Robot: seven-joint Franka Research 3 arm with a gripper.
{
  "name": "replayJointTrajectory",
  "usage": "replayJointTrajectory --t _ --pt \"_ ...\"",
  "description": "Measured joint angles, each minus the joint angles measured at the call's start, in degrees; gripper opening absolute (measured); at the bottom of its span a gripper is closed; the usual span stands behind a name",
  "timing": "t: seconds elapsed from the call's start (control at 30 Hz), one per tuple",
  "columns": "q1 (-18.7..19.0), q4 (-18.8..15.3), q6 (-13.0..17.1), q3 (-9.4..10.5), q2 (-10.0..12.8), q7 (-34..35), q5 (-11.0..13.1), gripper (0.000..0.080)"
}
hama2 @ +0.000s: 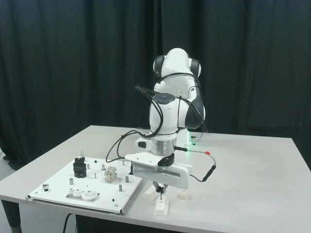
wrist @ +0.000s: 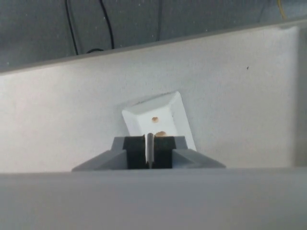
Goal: Insert round peg 1.
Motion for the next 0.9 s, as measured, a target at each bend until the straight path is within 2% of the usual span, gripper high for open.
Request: replayJointTrajectory --t 0.5,0.67,0.9 --pt "0.0 0.5 -0.8 -0.22 -0.2 0.0 -0.9 0.0032" --pt "0.0 1.3 -3.1 -0.64 -0.7 0.0 -2.4 0.0032" --pt "-0.1 2.3 -8.5 -1.63 -2.6 0.0 -6.0 0.0032"
